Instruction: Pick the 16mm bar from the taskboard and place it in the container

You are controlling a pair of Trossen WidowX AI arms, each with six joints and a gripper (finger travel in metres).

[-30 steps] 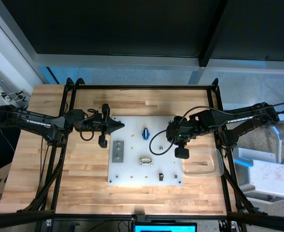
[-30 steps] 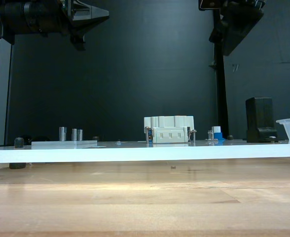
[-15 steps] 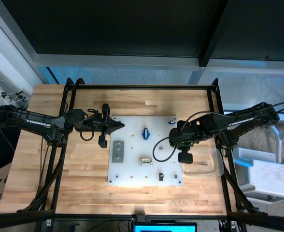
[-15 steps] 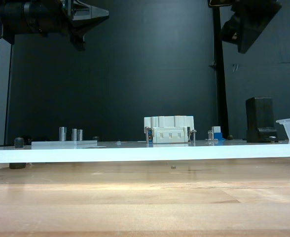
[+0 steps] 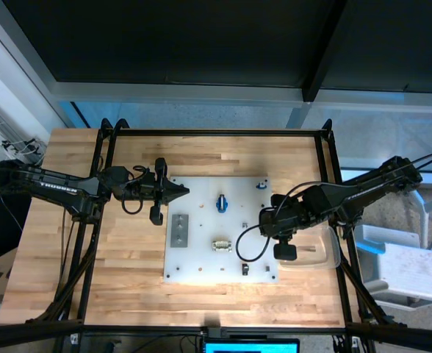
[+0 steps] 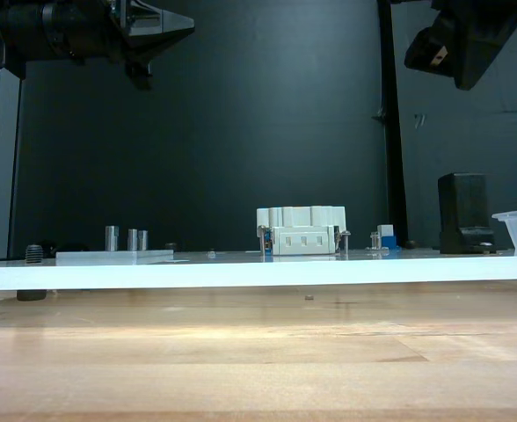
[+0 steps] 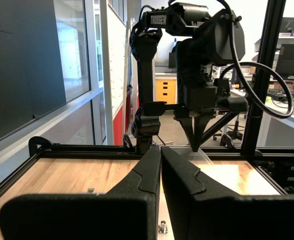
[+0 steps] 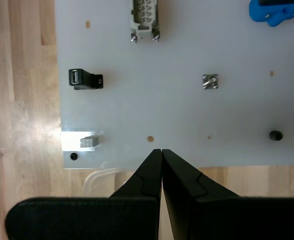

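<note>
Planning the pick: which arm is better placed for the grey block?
Probably left: the left tool hovers, shut, just beyond the grey block; the right tool, shut, is over the taskboard's opposite edge near the container.

TROSSEN | on left arm (image 5: 43, 187) | TROSSEN | on right arm (image 7: 159, 19)

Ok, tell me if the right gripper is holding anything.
No, the right gripper is shut on nothing above the taskboard edge beside the container; the left gripper hangs shut over the taskboard's far left corner.
</note>
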